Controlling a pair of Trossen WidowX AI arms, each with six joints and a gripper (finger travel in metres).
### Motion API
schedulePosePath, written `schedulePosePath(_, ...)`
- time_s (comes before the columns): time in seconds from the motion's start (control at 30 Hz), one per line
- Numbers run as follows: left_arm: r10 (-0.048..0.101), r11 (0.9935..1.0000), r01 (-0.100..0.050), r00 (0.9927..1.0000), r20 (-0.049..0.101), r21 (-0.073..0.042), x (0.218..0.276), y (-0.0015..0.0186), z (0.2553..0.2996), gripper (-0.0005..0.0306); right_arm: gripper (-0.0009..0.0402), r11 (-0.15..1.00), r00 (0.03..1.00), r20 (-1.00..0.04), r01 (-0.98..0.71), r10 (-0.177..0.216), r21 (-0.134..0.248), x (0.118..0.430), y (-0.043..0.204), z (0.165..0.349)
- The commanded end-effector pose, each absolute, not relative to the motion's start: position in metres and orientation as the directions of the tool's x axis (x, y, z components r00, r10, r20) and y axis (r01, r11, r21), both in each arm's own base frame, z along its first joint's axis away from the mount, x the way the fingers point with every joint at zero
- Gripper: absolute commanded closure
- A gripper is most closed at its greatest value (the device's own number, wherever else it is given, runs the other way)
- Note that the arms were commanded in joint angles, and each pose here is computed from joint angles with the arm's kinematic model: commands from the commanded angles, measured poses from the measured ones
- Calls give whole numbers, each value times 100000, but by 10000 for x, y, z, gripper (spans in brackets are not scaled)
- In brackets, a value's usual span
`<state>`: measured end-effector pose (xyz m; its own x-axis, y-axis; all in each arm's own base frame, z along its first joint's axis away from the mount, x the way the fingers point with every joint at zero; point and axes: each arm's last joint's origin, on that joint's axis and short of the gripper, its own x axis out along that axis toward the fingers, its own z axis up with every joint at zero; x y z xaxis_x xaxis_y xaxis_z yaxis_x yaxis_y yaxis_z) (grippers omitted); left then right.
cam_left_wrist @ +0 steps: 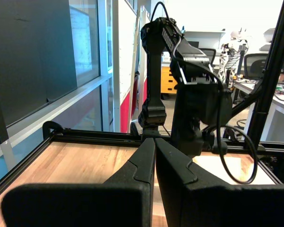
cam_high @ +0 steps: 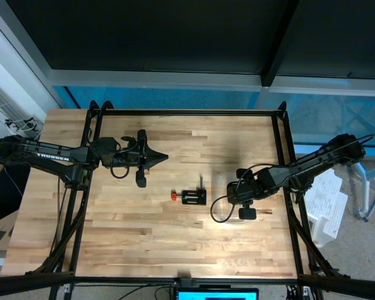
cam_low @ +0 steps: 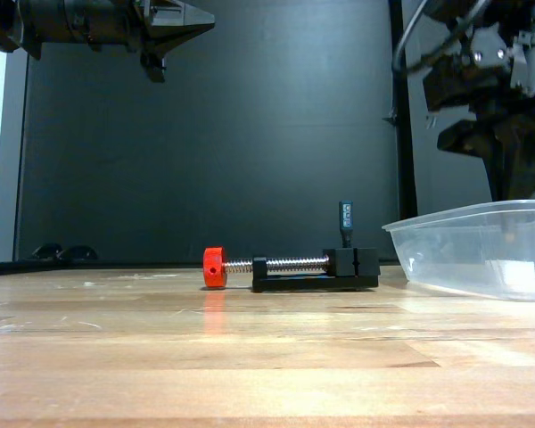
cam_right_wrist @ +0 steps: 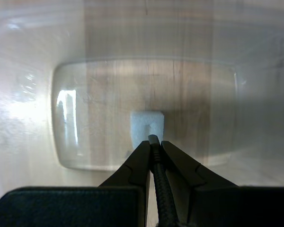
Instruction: Pick the usb-c connector and install on the hub
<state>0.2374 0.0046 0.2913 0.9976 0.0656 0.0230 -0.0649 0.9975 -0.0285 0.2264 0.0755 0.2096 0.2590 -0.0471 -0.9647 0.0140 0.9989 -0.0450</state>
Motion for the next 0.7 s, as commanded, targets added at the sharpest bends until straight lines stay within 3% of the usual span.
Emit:
schedulePosePath(0.03, 6594, 99747, -6530, 99757, 2266, -2808, 2375, 47, 2912, 300, 392, 99884, 25817, -96490, 1374, -4811, -4613, 2271, 758, 2210)
schedulePosePath(0.27, 6594, 99747, -6530, 99757, 2266, -2808, 2375, 47, 2912, 300, 392, 99898, 26603, -96292, 1549, -4495, -4235, 2280, 762, 2383)
schedulePosePath(0.7, 6594, 99747, -6530, 99757, 2266, -2808, 2375, 47, 2912, 300, 392, 99929, 28883, -95667, 1748, -3693, -3330, 2309, 772, 2466)
